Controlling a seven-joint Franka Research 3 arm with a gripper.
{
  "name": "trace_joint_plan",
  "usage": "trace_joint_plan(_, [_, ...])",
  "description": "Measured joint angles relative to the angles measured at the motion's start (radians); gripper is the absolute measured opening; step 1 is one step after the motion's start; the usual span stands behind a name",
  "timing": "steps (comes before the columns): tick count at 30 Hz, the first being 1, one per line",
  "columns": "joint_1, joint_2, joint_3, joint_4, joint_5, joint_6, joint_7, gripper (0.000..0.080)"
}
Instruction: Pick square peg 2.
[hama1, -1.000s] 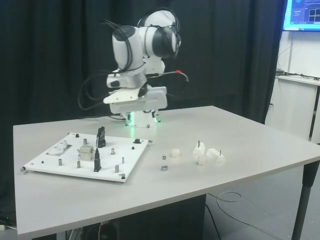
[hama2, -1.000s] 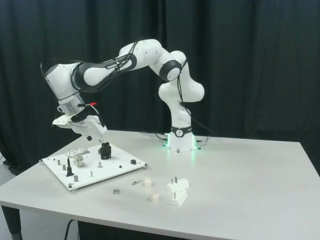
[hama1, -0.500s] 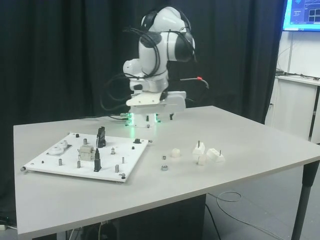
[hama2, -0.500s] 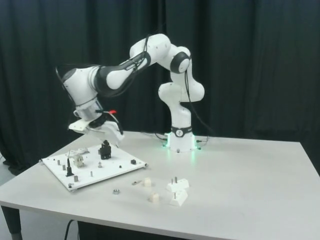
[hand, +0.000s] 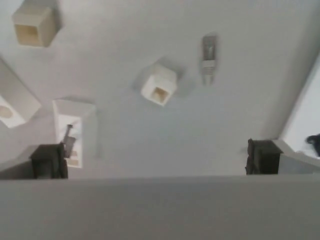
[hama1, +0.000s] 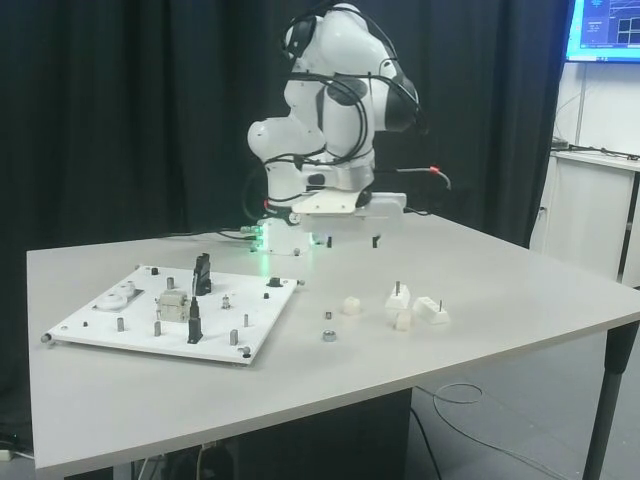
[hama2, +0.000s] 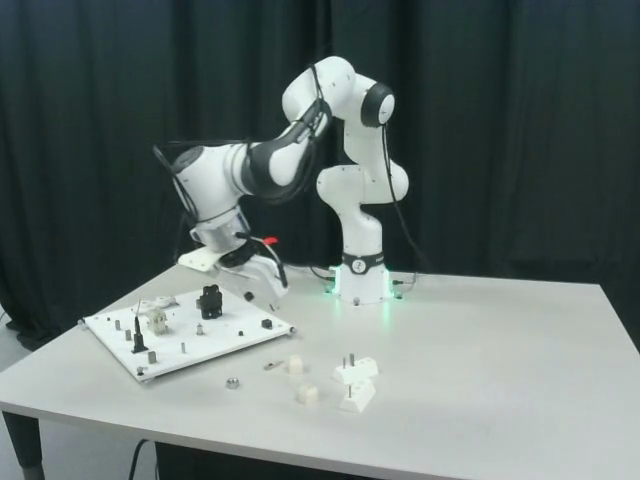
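Wrist view: gripper (hand: 156, 161) spread wide, holding nothing, above grey table (hand: 240, 90); square peg (hand: 159, 83) between the fingers' lines, small metal bolt (hand: 209, 53) near it.

First room view: gripper (hama1: 352, 238) hovering above table, above pegs (hama1: 351, 305).

Second room view: white board (hama2: 185, 337) beside loose pegs (hama2: 295, 365).

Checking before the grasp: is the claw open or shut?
Open: in the wrist view the claw has its two black fingertips far apart, holding nothing.
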Motion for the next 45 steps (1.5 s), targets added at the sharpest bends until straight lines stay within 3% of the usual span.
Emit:
trace_joint_plan(7, [0.061,-0.052,0.008,-0.09,-0.009,0.089,0.104,0.08])
trace_joint_plan(16, [0.123,-0.092,0.015,-0.165,-0.009,0.175,0.228,0.08])
trace_joint_plan(29, [0.189,-0.118,0.026,-0.233,-0.009,0.279,0.319,0.08])
trace_joint_plan(45, [0.254,-0.145,0.031,-0.323,-0.008,0.369,0.379,0.08])
